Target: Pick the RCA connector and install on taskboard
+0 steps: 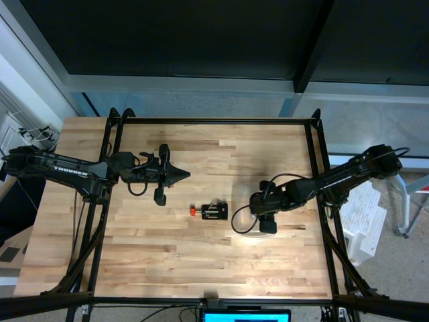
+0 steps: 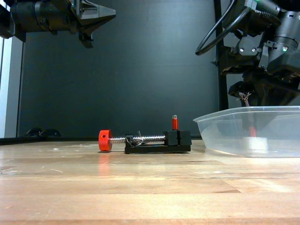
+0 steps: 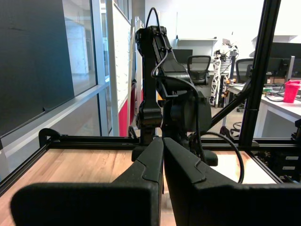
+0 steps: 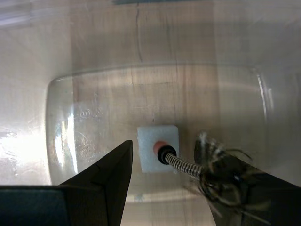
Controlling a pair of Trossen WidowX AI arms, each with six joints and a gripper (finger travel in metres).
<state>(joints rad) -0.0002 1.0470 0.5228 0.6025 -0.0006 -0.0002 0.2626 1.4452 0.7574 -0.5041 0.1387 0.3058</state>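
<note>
The right gripper (image 1: pixel 264 225) is hanging right of centre in the high view, pointing down into a clear plastic tray (image 2: pixel 220 123). Its fingers (image 4: pixel 109 173) are standing wide apart and are gripping nothing. Between them, in the right wrist view, the RCA connector (image 4: pixel 161 149) is showing as a small reddish plug with a dark collar. It is sitting on a white foam block (image 4: pixel 146 159) on the tray floor, apart from both fingers. A braided cable (image 4: pixel 181 165) is running from the plug toward the frayed strands at one finger; whether they are touching it I cannot tell. In the low view the tray is resting on the wooden table (image 2: pixel 140 187) at the right of the frame, and the plug is glowing red through its wall. Just left of the tray, near the middle of the frame, the taskboard (image 2: pixel 159 141) is lying flat. Its red-orange knob (image 2: pixel 105 140) is pointing left on a silver threaded rod (image 2: pixel 147 138), and a small red-tipped post (image 2: pixel 175 122) is standing upright on the block. The left gripper (image 1: pixel 187 176) is hovering left of centre in the high view, well apart from the taskboard, with its jaws pressed together and nothing between them.
</note>
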